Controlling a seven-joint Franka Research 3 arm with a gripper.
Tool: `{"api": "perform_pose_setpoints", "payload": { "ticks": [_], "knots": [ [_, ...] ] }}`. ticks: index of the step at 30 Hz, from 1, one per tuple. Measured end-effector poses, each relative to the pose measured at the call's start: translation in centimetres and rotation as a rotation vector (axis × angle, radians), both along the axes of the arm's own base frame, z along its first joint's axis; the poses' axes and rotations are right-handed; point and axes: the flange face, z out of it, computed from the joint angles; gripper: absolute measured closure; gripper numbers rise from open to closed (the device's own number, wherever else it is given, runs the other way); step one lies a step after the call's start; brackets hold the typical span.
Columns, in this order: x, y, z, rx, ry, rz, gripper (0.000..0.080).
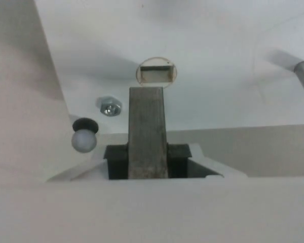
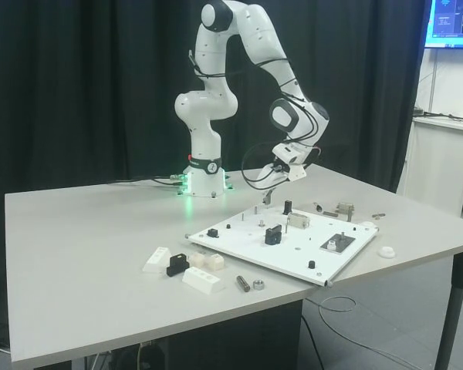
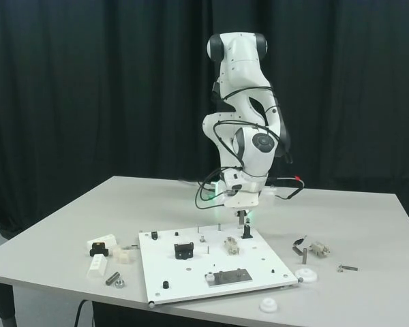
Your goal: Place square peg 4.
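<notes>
**Peg held above the board's far edge**

The fingers (image 1: 148,169) are clamping square peg 4 (image 1: 148,132), a grey bar of square section sticking straight out past the fingertips. In the wrist view the peg's free end is sitting just short of a square socket (image 1: 156,74) ringed by a thin circle in the white board (image 1: 218,61); peg and socket are lined up closely but not touching, as far as that view shows.

In the first room view the fingers (image 2: 269,194) are hanging just above the far edge of the board (image 2: 239,245), with the peg (image 2: 268,198) pointing down at it. The second room view is showing the same: fingers (image 3: 241,212) low over the board's (image 3: 191,276) far side, peg tip close to the surface, a gap hard to judge.

Near the peg tip, to one side, a hex nut (image 1: 110,107) is lying on the board, and a white knob with a black cap (image 1: 84,136) is standing closer to the fingers. A black upright fixture (image 2: 287,206) is standing just beside the fingers.

Well away from the fingers, on the grey counter (image 2: 77,247), white blocks (image 2: 203,279) and a small black clamp (image 2: 177,266) are lying loose beside the board's near corner.
</notes>
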Motion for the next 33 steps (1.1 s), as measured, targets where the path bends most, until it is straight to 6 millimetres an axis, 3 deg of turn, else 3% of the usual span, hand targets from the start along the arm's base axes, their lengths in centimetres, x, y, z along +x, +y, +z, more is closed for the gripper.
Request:
{"api": "perform_pose_setpoints", "payload": {
  "ticks": [33],
  "knots": [
    [0.5,0.2,3.1,0.0,-0.057,-0.004,0.0649]
  ]
}}
